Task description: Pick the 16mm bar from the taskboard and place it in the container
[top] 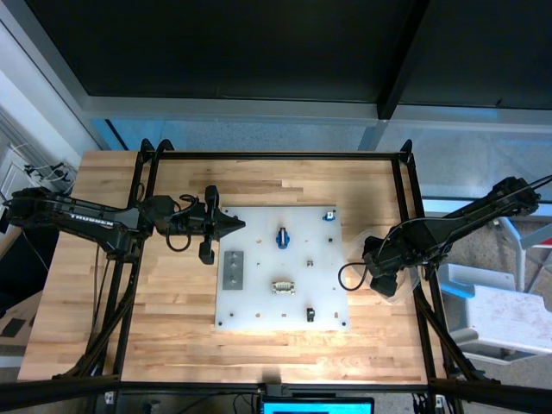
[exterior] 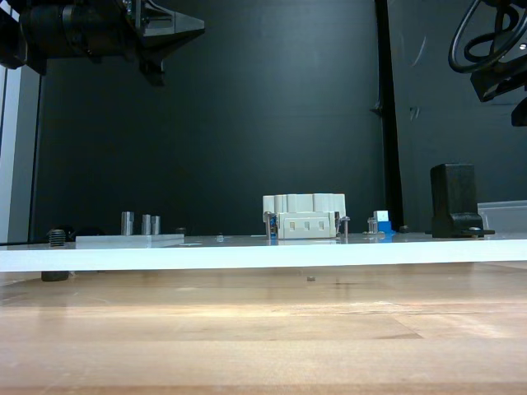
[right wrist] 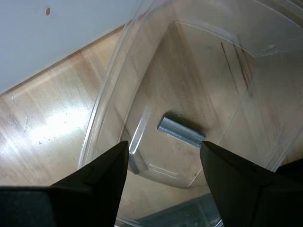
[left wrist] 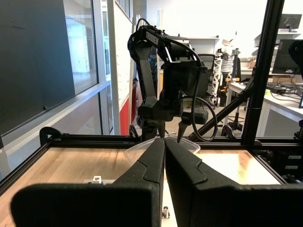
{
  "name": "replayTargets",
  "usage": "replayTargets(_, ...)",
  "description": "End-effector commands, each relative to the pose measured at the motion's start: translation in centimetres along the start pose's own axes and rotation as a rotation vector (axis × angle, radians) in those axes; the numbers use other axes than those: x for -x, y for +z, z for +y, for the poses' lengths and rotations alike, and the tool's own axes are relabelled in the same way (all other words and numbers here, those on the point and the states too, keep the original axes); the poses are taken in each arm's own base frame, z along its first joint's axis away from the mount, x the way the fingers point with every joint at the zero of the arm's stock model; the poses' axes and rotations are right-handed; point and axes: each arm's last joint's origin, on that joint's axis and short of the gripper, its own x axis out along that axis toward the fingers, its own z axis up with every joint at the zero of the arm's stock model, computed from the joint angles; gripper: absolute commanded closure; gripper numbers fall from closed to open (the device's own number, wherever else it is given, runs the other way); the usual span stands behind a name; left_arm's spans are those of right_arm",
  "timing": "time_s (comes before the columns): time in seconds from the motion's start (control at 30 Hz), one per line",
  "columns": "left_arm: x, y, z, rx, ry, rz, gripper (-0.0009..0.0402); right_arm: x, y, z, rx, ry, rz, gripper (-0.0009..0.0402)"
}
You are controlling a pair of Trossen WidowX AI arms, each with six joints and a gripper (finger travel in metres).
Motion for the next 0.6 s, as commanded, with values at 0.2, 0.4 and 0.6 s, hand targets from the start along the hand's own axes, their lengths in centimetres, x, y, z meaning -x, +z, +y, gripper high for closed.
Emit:
replayTargets(0.2,-0.01,0.0,0.0,0.0,0.0,0.0,0.0393,0.0,0.0,0.01,0.001,0.0,0.0,0.0165)
replayTargets(0.4,-0.01,0.0,0.01,0.0,0.0,0.0,0.0393,0.0,0.01,0.02,0.001,0.001,-0.001,0.0166)
replayTargets(0.6,-0.01,0.0,0.0,0.0,0.0,0.0,0.0393,0.0,0.06,0.08,0.001,0.007,-0.006,0.0166)
